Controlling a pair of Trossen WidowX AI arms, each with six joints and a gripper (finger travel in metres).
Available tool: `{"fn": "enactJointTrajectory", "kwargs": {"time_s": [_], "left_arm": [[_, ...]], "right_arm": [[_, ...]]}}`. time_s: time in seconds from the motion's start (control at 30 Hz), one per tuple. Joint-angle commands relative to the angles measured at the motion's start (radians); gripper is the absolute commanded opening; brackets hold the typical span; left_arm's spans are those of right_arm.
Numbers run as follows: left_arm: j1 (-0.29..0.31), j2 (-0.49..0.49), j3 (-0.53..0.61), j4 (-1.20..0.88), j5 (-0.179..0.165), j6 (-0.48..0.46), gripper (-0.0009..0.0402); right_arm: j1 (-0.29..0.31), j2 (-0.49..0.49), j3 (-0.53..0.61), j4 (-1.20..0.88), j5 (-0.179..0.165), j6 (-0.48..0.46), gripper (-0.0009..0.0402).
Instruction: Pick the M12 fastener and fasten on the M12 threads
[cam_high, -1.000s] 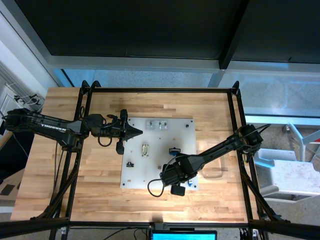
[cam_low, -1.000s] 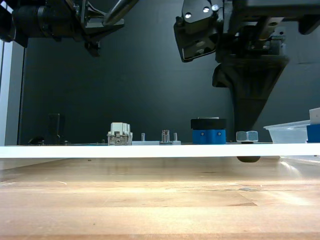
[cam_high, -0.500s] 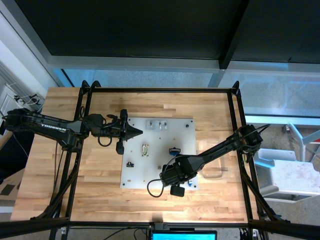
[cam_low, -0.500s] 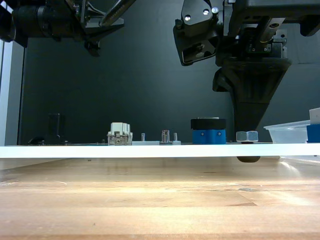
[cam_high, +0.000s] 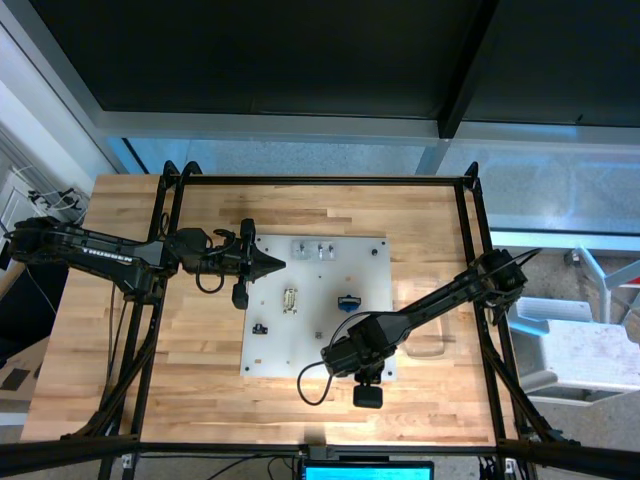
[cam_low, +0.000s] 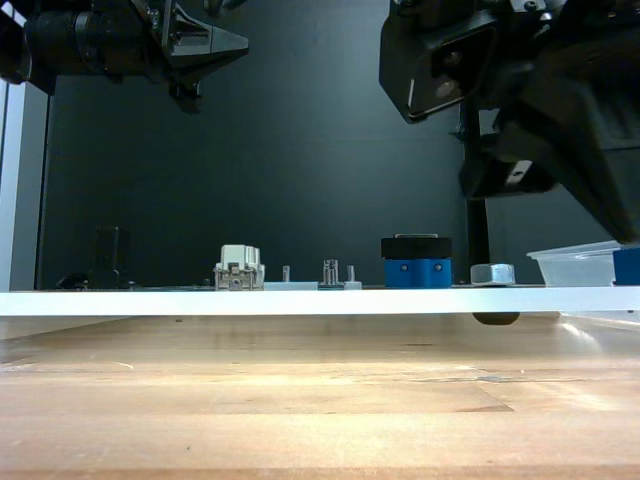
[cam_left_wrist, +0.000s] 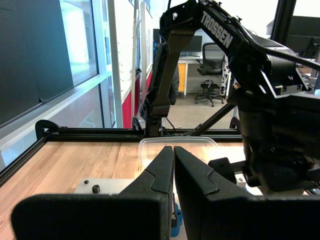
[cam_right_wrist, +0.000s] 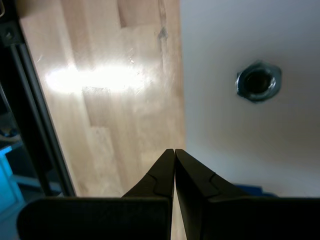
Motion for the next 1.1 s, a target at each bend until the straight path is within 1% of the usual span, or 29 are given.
{"fn": "enactJointTrajectory", "kwargs": {"time_s": [0.03, 0.07, 0.13, 0.23, 0.37, 0.4, 0.43, 0.63, 0.9, 0.93, 1.0, 1.1], "left_arm": [[0.0, 0.0, 0.0, 0.0, 0.0, 0.0, 0.0], [0.0, 0.0, 0.0, 0.0, 0.0, 0.0, 0.0], [0.0, 0.0, 0.0, 0.0, 0.0, 0.0, 0.0], [0.0, 0.0, 0.0, 0.0, 0.0, 0.0, 0.0], [0.0, 0.0, 0.0, 0.0, 0.0, 0.0, 0.0], [0.0, 0.0, 0.0, 0.0, 0.0, 0.0, 0.0], [0.0, 0.0, 0.0, 0.0, 0.0, 0.0, 0.0], [0.0, 0.0, 0.0, 0.0, 0.0, 0.0, 0.0], [0.0, 0.0, 0.0, 0.0, 0.0, 0.0, 0.0], [0.0, 0.0, 0.0, 0.0, 0.0, 0.0, 0.0], [0.0, 0.0, 0.0, 0.0, 0.0, 0.0, 0.0], [0.0, 0.0, 0.0, 0.0, 0.0, 0.0, 0.0]], "right_arm": [[-0.002, -0.009, 0.001, -0.003, 0.012, -0.001, 0.0], [-0.002, -0.011, 0.001, -0.003, 0.02, 0.0, 0.0], [-0.002, -0.016, 0.001, -0.003, 0.055, 0.003, 0.0], [-0.002, -0.023, 0.009, -0.008, 0.144, 0.011, 0.0], [-0.002, -0.027, 0.013, -0.012, 0.277, 0.017, 0.0], [-0.002, -0.026, 0.011, -0.011, 0.3, 0.028, 0.0], [-0.002, -0.019, 0.01, -0.011, 0.307, 0.034, 0.0], [-0.002, 0.009, 0.009, -0.005, 0.304, 0.035, 0.0], [-0.002, 0.013, 0.008, 0.002, 0.308, 0.034, 0.0], [-0.002, 0.013, 0.008, 0.003, 0.309, 0.035, 0.0], [-0.002, 0.013, 0.008, 0.008, 0.324, 0.038, 0.0], [-0.002, 0.013, 0.006, 0.022, 0.323, 0.037, 0.0]]}}
